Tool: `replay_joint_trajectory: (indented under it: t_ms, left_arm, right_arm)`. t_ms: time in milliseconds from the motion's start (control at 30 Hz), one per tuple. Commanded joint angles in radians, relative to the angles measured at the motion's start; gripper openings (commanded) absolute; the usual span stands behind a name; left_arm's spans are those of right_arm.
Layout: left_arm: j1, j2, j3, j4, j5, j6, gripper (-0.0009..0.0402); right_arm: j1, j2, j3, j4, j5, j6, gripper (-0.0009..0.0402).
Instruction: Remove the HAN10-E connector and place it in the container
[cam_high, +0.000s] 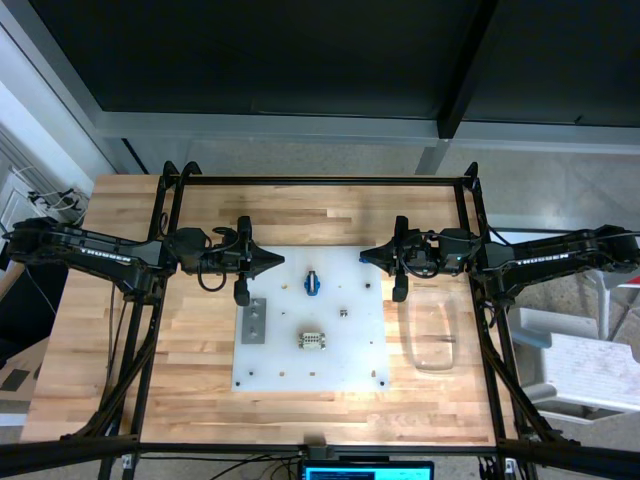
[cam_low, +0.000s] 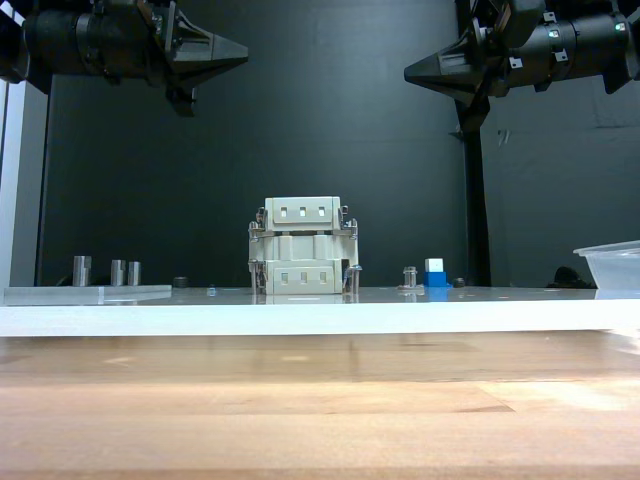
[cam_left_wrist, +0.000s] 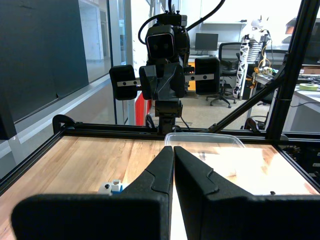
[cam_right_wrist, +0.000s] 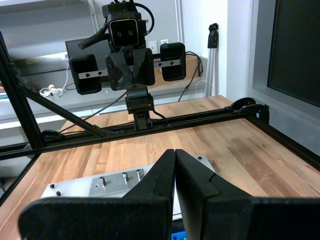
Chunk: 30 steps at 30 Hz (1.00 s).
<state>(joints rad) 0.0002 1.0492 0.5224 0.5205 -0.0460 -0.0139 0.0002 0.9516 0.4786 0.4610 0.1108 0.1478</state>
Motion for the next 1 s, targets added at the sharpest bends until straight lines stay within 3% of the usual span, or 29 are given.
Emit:
replay_joint_trajectory:
  t_ms: [33,333,400,467,500,700,1000]
  left_arm:
    - [0.0,0.0,0.0,0.0,0.0,0.0,0.0]
    - [0.0,0.0,0.0,0.001,0.0,0.0,0.0]
    - [0.0,0.0,0.0,0.001,0.0,0.0,0.0]
    - [0.0,0.0,0.0,0.001,0.0,0.0,0.0]
    - [0.0,0.0,0.0,0.0,0.0,0.0,0.0]
    - [0.0,0.0,0.0,0.0,0.0,0.0,0.0]
    - [0.0,0.0,0.0,0.001,0.0,0.0,0.0]
  right_arm:
    - [0.0,0.0,0.0,0.001,0.0,0.0,0.0]
    - [0.0,0.0,0.0,0.002,0.0,0.002,0.0]
    - [0.001,0.0,0.006,0.004,-0.019,0.0,0.0]
    - [0.0,0.001,0.031,-0.002,-0.07,0.0,0.0]
    - [0.001,0.006,0.047,-0.005,-0.079,0.0,0.0]
    - [0.003,0.037,0.235,-0.283,-0.079,0.001,0.0]
    - [0.042,0.185,0.574,-0.694,-0.079,0.005,0.0]
